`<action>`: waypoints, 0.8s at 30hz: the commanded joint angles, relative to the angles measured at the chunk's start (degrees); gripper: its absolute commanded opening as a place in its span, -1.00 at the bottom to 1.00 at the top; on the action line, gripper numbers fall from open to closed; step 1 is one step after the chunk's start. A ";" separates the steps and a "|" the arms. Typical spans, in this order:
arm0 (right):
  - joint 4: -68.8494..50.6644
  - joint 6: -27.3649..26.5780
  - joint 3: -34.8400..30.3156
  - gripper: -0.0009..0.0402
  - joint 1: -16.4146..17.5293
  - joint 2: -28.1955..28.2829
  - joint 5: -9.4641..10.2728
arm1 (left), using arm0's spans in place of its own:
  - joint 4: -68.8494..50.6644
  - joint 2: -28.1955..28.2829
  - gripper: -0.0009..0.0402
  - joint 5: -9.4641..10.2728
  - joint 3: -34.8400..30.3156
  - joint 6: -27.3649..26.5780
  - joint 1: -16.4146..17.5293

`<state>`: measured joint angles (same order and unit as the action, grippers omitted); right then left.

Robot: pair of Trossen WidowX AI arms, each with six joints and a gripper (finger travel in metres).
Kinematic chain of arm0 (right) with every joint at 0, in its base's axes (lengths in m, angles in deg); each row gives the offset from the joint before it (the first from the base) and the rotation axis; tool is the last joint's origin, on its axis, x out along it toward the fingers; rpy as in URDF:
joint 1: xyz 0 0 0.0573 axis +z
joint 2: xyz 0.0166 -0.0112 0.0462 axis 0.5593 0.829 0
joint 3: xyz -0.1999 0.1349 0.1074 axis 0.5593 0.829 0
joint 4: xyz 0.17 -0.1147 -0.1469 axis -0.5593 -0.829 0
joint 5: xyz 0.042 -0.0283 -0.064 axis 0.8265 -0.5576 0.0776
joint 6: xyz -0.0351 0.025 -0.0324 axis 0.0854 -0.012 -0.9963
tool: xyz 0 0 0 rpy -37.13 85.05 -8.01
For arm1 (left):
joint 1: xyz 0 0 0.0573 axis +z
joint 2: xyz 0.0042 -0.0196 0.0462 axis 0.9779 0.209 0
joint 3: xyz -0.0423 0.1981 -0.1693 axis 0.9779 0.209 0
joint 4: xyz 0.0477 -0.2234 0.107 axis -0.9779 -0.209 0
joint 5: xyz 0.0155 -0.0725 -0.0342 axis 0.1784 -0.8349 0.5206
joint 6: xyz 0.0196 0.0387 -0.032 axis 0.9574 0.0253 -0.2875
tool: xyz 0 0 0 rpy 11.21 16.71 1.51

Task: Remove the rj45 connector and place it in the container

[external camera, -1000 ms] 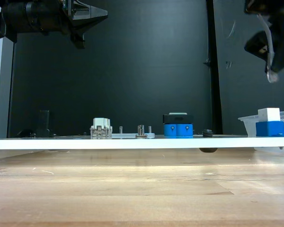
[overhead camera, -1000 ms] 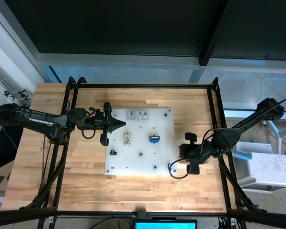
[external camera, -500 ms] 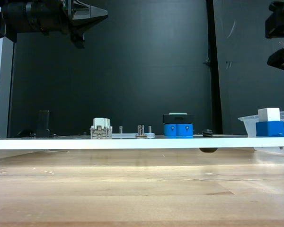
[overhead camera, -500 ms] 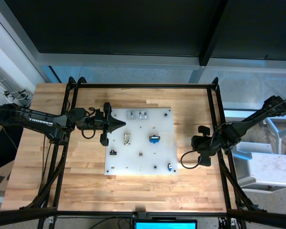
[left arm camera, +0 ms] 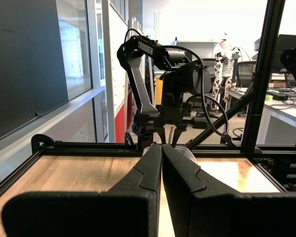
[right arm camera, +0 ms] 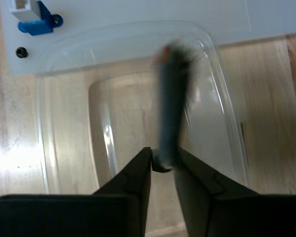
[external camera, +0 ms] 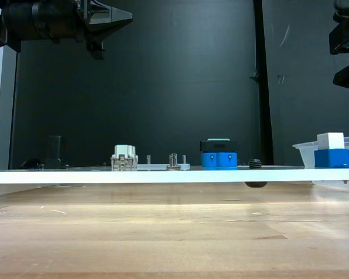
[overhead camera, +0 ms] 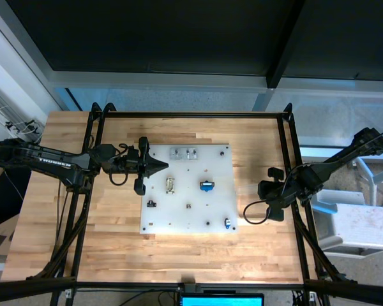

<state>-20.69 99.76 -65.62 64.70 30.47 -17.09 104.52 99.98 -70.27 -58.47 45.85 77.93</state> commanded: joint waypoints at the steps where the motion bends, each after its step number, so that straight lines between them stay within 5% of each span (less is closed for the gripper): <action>1: -0.02 0.39 -0.02 -0.43 0.02 0.04 -0.02 | 0.00 0.02 -0.96 -0.02 -0.02 0.00 0.00; 11: -0.07 0.35 -0.02 -0.05 0.04 0.04 -0.04 | 0.00 0.02 -0.96 -0.02 -0.02 0.00 0.02; 24: 0.04 0.17 -0.02 0.02 0.04 0.04 -0.07 | 0.00 0.00 -0.96 -0.02 -0.02 0.00 0.00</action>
<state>-20.75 99.98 -65.62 64.73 30.47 -17.13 104.52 99.98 -70.27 -58.47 45.85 77.93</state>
